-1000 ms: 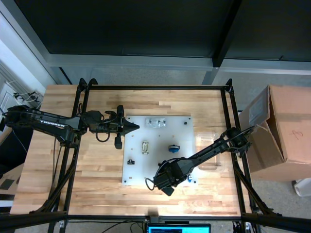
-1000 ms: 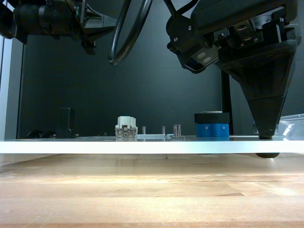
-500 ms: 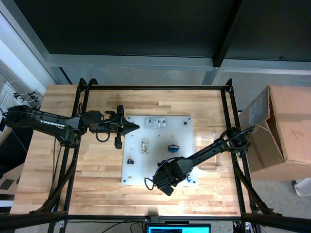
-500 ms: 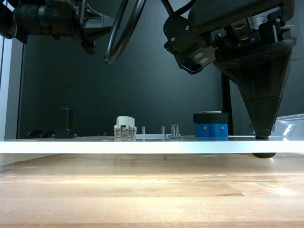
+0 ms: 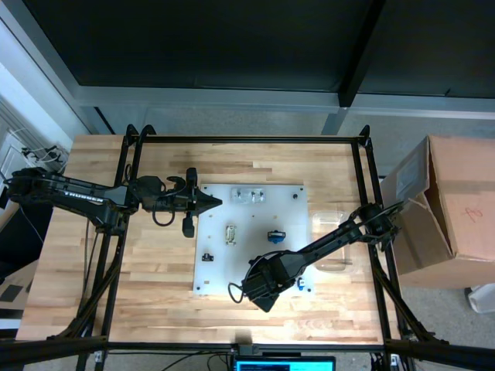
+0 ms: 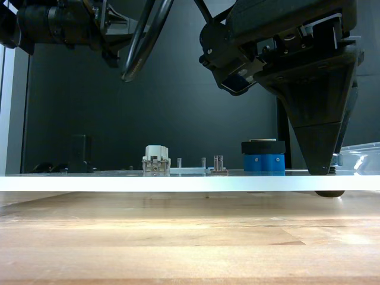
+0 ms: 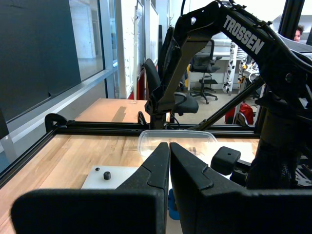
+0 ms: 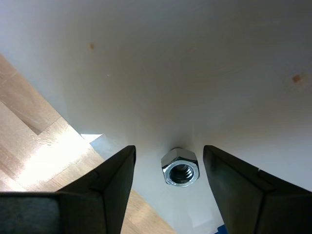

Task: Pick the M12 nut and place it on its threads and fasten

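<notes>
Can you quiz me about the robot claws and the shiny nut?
1. True or false: the right claw, low over the board's near right edge, is squeezing the silver nut.
2. The left claw, hovering over the board's far left part, is: A) wide open B) shut C) holding the nut.
3. What colour is the board under the nut?
Key: 1 false: it stands free between open fingers; whether on its stud, cannot tell. 2 B. 3 white.

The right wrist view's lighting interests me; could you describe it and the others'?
Right wrist view: the small silver hexagonal nut glints against the shaded white board, unheld inside the open right gripper; stud indiscernible. Low view: that gripper silhouetted. High view: even light, left gripper over the board's far-left edge.
</notes>
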`<state>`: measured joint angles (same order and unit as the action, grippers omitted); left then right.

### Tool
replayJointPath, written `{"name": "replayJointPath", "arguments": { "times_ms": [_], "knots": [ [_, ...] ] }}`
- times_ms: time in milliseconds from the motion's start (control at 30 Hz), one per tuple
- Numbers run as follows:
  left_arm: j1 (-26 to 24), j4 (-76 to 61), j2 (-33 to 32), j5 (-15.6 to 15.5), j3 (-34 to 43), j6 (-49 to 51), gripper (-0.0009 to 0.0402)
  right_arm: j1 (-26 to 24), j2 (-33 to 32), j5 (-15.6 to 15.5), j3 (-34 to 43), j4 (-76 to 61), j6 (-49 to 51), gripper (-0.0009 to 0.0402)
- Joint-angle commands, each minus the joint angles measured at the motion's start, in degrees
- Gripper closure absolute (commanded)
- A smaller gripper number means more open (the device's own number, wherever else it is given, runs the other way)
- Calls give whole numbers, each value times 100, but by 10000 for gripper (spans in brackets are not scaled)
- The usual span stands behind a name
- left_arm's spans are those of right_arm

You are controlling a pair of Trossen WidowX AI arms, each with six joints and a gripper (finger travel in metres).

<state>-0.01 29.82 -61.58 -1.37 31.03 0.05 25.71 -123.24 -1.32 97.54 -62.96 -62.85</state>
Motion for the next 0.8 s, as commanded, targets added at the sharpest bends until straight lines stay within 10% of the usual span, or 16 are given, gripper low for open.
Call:
{"name": "replayJointPath", "arguments": {
  "times_ms": [33, 467, 800],
  "knots": [
    [2, 4, 0, 2, 0, 0, 393, 4, 96, -9, 33, -68, 31, 173],
    [0, 4, 0, 2, 0, 0, 393, 52, 551, 238, 31, -402, 1906, 193],
    [2, 4, 0, 2, 0, 0, 393, 146, 581, 417, -164, -431, 3407, 399]
  ]
}}
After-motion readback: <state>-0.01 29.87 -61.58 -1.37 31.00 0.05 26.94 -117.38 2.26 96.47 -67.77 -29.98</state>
